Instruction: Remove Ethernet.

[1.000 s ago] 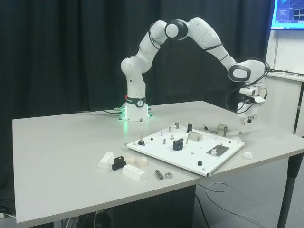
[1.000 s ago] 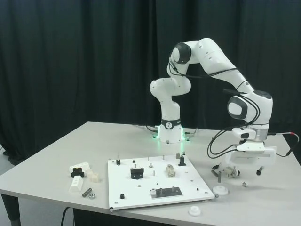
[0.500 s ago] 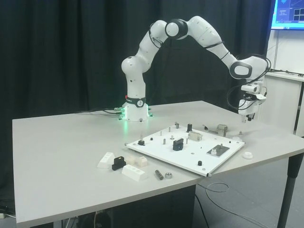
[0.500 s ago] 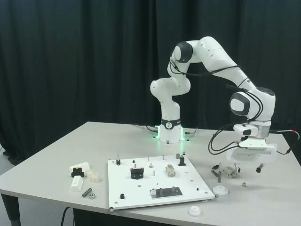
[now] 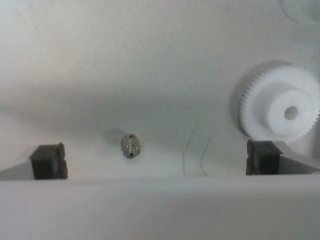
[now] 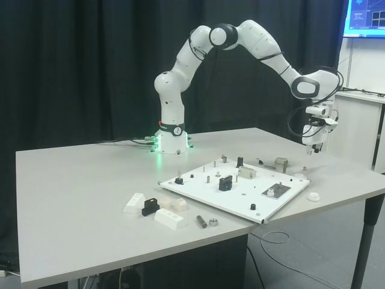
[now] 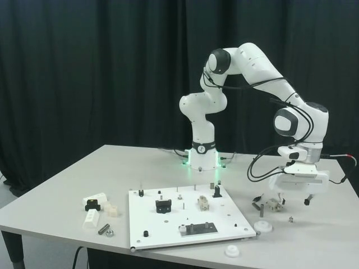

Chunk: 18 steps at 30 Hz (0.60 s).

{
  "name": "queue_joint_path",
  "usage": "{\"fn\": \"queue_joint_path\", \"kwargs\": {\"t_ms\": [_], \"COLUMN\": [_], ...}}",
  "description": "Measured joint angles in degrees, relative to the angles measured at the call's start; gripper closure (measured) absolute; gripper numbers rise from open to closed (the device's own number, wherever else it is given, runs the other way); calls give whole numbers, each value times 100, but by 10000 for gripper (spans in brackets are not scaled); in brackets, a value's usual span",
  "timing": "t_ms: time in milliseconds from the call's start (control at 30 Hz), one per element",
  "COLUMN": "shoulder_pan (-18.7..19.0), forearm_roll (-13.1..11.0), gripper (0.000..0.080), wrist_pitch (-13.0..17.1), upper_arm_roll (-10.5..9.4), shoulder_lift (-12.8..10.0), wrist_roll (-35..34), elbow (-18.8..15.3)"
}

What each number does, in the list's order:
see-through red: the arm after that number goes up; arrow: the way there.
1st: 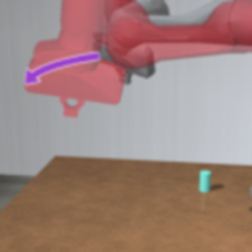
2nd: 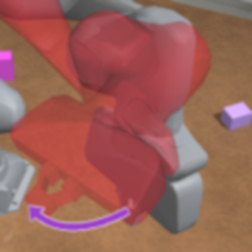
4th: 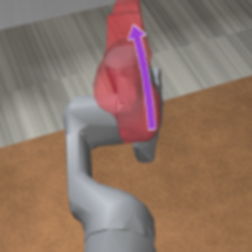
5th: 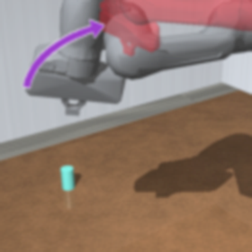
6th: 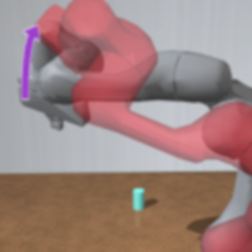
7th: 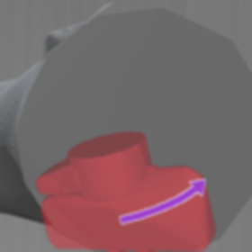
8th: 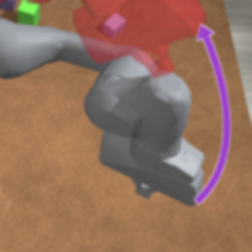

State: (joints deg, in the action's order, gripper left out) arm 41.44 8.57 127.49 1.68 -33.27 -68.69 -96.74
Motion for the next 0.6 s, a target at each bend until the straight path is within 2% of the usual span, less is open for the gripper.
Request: {"fn": "queue_joint_path", "kwargs": {"t_ms": [333, 600], "shoulder_pan": [2, 42], "forearm_roll": [3, 18], "gripper": [3, 3], "wrist_pitch": [-106, -285], "upper_arm_roll": [58, 294], "shoulder_lift": [0, 3], "wrist_roll": [67, 295], "elbow": [55, 103]}}
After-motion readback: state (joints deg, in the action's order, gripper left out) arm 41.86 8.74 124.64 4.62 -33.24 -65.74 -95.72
